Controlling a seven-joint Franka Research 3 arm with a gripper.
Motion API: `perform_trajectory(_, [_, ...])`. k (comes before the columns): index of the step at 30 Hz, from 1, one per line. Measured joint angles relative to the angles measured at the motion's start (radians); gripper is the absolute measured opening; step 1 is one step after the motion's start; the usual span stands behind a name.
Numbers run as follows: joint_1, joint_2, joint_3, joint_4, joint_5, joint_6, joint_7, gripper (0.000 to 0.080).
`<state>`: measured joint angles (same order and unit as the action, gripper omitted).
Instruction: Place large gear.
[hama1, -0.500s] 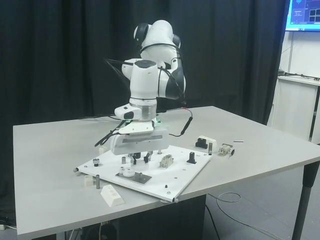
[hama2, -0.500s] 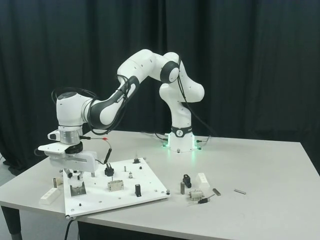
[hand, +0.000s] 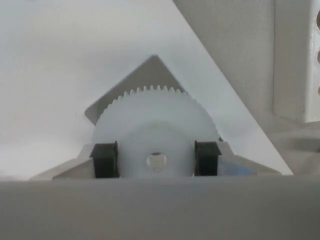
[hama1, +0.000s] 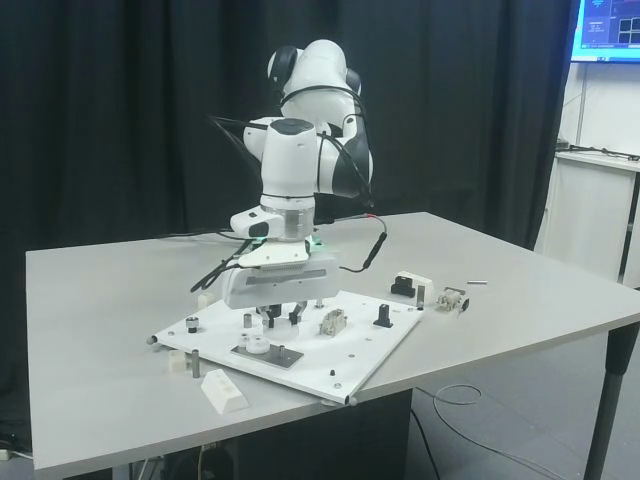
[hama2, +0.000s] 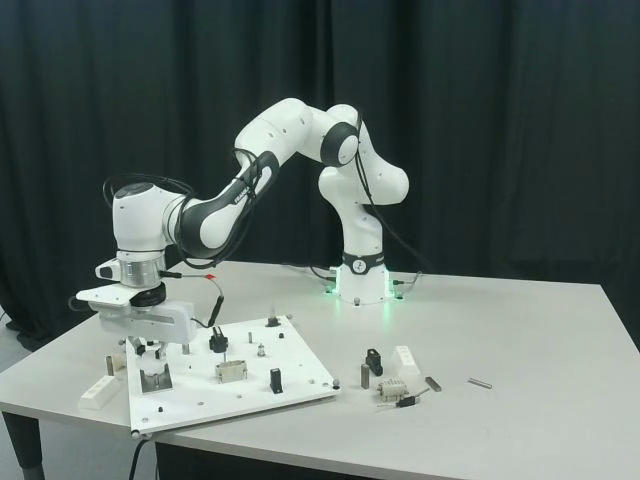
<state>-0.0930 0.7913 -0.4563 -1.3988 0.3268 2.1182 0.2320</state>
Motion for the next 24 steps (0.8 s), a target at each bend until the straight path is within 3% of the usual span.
perform_trajectory(24, [0.003,0.0,0.0,0.001,0.0,0.011,0.026,0.0326])
